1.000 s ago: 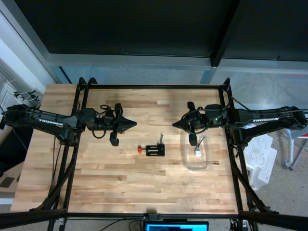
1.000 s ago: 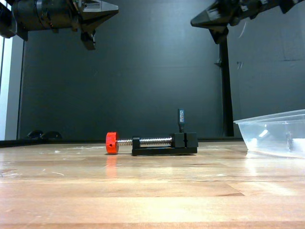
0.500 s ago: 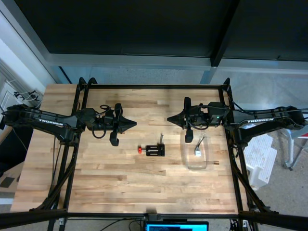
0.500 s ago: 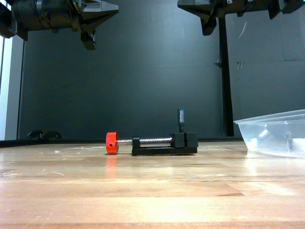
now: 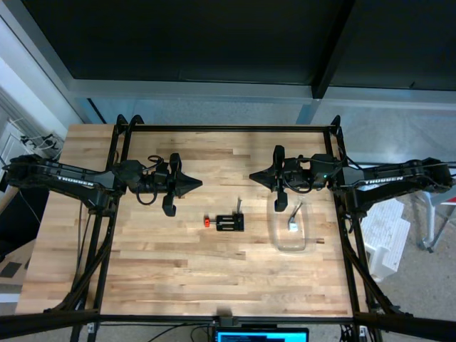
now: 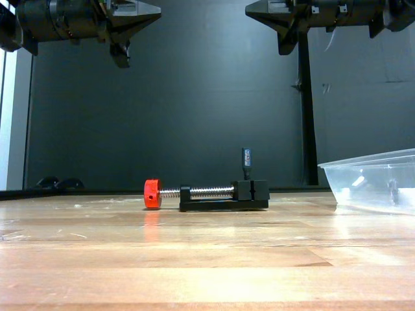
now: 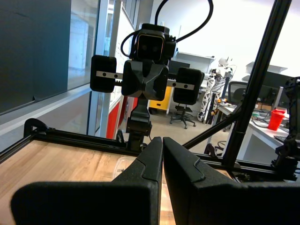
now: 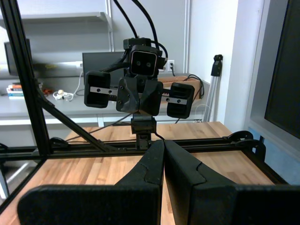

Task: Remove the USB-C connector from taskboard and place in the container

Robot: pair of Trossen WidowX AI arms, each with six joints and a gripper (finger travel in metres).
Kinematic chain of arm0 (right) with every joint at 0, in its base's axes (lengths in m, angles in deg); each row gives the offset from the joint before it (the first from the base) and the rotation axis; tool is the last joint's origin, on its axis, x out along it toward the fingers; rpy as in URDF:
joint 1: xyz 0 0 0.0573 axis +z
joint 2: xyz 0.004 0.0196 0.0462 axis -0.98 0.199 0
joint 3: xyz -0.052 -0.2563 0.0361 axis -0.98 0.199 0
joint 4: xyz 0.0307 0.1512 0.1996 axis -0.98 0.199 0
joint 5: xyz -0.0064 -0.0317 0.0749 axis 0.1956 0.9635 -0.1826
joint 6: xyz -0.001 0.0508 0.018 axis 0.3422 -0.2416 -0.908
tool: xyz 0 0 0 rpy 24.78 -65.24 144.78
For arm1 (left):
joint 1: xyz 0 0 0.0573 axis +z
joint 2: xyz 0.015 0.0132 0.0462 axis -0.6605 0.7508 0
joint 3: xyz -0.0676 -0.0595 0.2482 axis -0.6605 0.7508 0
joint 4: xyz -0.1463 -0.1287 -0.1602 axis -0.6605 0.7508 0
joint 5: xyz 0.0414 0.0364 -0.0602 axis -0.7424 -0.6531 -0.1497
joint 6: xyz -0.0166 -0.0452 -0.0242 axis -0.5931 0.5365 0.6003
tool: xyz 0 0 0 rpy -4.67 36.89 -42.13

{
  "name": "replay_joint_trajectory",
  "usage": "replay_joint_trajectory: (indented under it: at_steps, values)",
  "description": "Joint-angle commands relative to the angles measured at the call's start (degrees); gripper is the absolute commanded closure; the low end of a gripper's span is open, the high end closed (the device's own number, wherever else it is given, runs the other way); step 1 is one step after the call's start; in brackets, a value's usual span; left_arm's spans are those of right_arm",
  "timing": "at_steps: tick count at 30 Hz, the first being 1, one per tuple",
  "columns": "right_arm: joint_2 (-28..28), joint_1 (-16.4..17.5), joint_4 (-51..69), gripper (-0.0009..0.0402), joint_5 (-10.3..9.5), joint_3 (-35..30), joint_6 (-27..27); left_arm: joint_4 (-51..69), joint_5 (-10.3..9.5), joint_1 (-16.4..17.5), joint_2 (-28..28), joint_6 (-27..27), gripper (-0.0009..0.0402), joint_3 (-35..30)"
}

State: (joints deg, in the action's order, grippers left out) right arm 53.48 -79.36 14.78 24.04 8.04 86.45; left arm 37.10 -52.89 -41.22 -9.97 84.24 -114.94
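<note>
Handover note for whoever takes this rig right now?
Left gripper: shut, empty, held high, left of the small black blocky taskboard with red-orange knob.
Right gripper: shut, empty, held high near the far end of the clear plastic rectangular container.
Done: thin pale grey-white USB-C connector appears to lie in the container.
Left: probably nothing; confirm the short upright post in the taskboard isn't it.

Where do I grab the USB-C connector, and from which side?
Grip the connector by its upper part, which stands upright above the taskboard, and come from straight above; its base sits in the block. The left gripper and right gripper hover high on either side, fingers shut.
</note>
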Motion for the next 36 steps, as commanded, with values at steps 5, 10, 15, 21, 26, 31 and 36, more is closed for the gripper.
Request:
replay_joint_trajectory:
  at_steps: [5,10,15,21,26,31,36]
  values:
    - [-0.24,-0.02,-0.48,0.0393,-0.15,0.79,-0.33,-0.02,0.02,0.02,0.02,-0.02,0.0393,-0.02]
    - [-0.15,-0.02,-0.39,0.0393,-0.15,0.79,-1.07,0.0,0.02,0.02,0.02,-0.02,0.0393,-0.02]
    - [-0.17,-0.02,-0.39,0.0393,-0.28,0.79,-1.07,-0.02,0.02,0.02,0.02,-0.02,0.0393,-0.02]
    - [-0.17,-0.02,-0.42,0.0393,-0.26,0.79,-1.07,0.0,0.02,0.02,0.02,-0.02,0.0393,-0.02]
    - [-0.17,-0.02,-0.42,0.0393,-0.26,0.79,-1.07,0.0,0.02,0.02,0.02,-0.02,0.0393,-0.02]
    - [-0.17,-0.02,-0.39,0.0393,-0.24,0.79,-1.11,0.0,0.02,0.02,0.02,-0.04,0.0393,-0.02]
    - [-0.17,-0.02,-0.39,0.0393,-0.24,0.79,-1.09,-0.02,0.0,0.11,0.0,-4.37,0.0393,-0.02]
